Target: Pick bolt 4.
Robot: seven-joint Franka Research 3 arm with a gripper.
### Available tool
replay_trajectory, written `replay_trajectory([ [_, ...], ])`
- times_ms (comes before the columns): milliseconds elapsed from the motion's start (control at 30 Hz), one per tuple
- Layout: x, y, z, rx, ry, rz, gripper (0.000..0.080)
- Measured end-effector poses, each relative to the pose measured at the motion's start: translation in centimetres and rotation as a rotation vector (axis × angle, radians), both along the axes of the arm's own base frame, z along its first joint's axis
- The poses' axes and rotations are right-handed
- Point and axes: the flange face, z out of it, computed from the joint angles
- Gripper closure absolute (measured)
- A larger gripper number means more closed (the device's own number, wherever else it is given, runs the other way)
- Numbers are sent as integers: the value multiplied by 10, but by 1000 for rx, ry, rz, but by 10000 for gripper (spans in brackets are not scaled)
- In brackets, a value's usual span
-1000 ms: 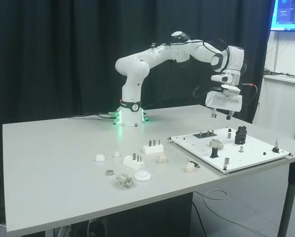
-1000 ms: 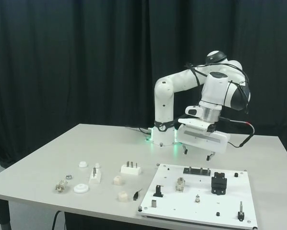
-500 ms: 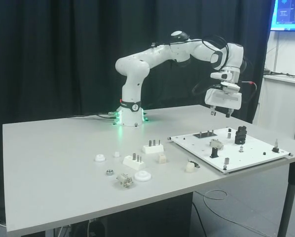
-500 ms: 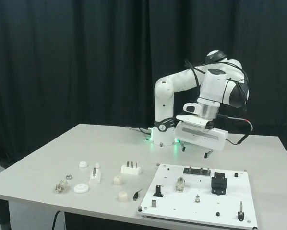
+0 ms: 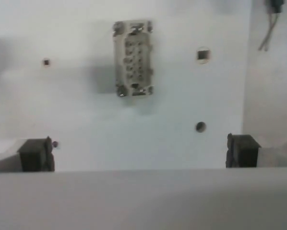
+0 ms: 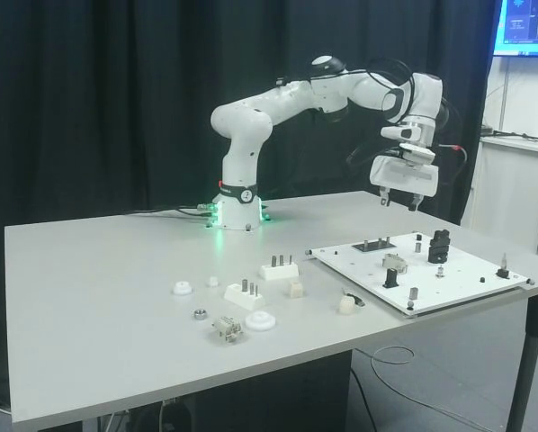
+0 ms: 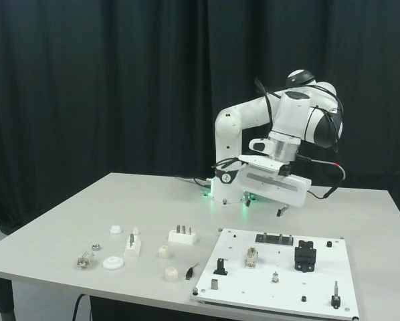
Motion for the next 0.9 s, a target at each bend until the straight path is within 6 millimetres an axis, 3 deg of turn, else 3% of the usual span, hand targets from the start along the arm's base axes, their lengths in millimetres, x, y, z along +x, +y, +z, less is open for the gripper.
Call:
replay_trajectory([
  [400, 11, -41, 22, -93, 3, -19, 3],
  [900, 25, -142, 43, -150, 54, -18, 3],
])
